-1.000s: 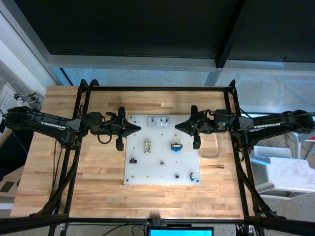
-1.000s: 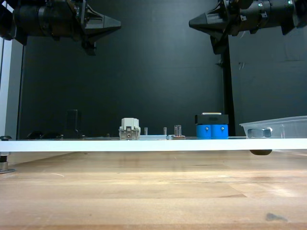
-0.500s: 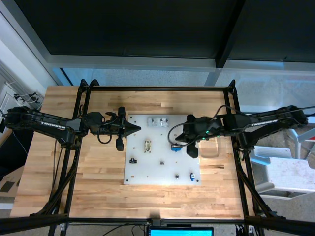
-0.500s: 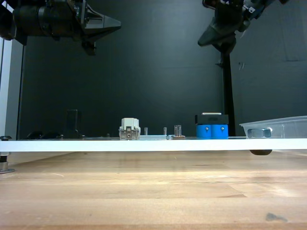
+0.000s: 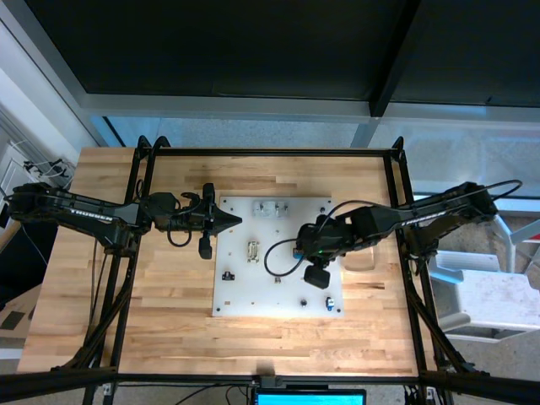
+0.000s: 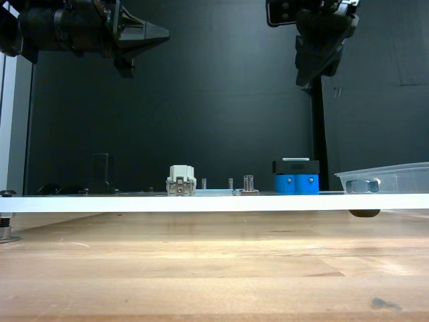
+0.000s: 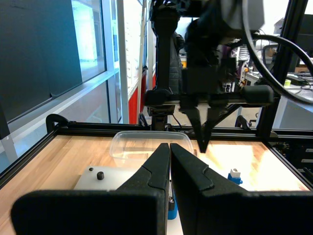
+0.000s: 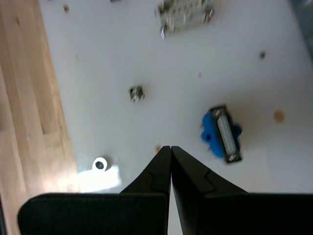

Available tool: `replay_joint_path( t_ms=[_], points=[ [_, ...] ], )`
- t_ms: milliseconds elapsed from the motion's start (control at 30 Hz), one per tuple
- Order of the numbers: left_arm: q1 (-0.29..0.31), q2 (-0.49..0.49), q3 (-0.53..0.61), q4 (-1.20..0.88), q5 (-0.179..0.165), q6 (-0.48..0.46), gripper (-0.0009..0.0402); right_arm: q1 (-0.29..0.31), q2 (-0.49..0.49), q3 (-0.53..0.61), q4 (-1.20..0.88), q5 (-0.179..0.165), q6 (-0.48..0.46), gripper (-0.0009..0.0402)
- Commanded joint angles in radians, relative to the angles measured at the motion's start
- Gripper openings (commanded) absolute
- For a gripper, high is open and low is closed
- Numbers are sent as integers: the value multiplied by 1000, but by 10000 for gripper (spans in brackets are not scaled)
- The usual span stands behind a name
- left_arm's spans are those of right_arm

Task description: Unfasten the M12 fastener and place in the container

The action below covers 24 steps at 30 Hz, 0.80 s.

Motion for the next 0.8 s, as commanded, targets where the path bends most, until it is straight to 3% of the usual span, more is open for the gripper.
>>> replay_joint_path(
  t_ms=[33, 200, 433, 800],
  points=[
    [0, 0, 0, 0, 0, 0, 0, 26, 61, 71, -79, 0, 65, 0],
    [0, 0, 0, 0, 0, 0, 0, 69, 155, 183, -188, -4, 156, 0],
    [0, 0, 0, 0, 0, 0, 0, 103, 247, 264, -275, -42, 300, 0],
    [0, 0, 0, 0, 0, 0, 0, 161, 347, 332, -281, -65, 389, 0]
  ],
)
